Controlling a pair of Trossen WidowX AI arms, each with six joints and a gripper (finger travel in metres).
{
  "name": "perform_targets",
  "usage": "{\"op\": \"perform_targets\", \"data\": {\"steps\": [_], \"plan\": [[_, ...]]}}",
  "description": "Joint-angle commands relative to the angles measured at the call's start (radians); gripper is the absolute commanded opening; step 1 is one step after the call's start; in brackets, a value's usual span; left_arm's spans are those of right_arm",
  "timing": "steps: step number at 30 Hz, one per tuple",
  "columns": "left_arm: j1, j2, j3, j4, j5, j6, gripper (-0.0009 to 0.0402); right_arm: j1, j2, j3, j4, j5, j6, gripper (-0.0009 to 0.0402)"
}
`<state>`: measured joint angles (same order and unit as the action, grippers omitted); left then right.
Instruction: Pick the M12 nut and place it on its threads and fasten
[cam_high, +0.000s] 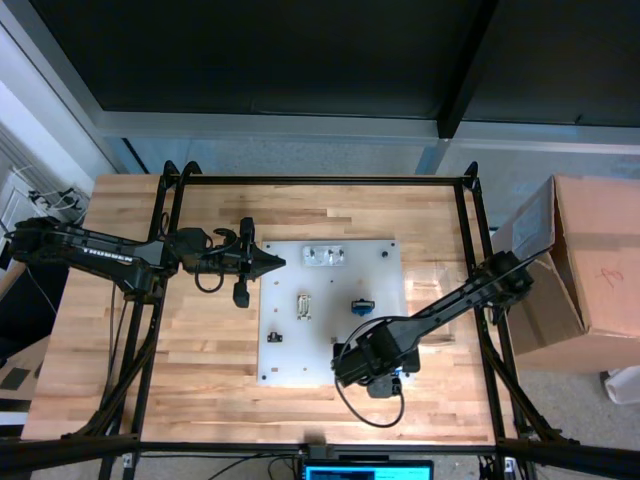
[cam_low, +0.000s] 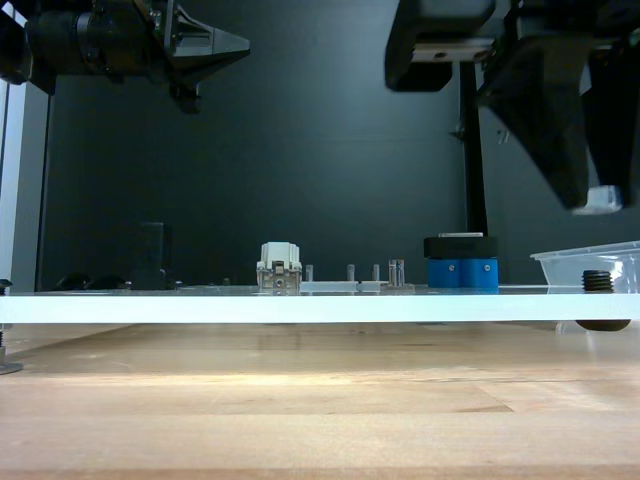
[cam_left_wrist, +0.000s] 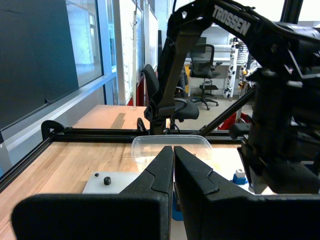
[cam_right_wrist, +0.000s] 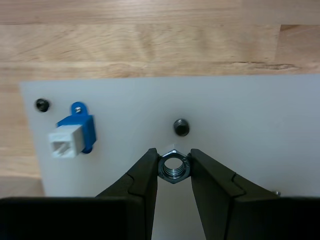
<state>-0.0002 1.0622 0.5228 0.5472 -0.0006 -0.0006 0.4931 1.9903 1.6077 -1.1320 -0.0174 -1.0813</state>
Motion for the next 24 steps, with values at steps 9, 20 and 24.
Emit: {"op": "perform_targets", "data": {"steps": [9, 20, 24], "plan": [[0.000, 0.000, 0.000, 0.000, 0.000, 0.000, 0.0000, 0.003, 0.048, 0.011, 0.036, 0.000, 0.000, 0.0025], [0.000, 0.000, 0.000, 0.000, 0.000, 0.000, 0.0000, 0.008, 0.048, -0.014, 0.059, 0.002, 0.001, 0.0025], [0.000, 0.000, 0.000, 0.000, 0.000, 0.000, 0.0000, 0.009, 0.048, -0.017, 0.067, 0.002, 0.003, 0.0025]]}}
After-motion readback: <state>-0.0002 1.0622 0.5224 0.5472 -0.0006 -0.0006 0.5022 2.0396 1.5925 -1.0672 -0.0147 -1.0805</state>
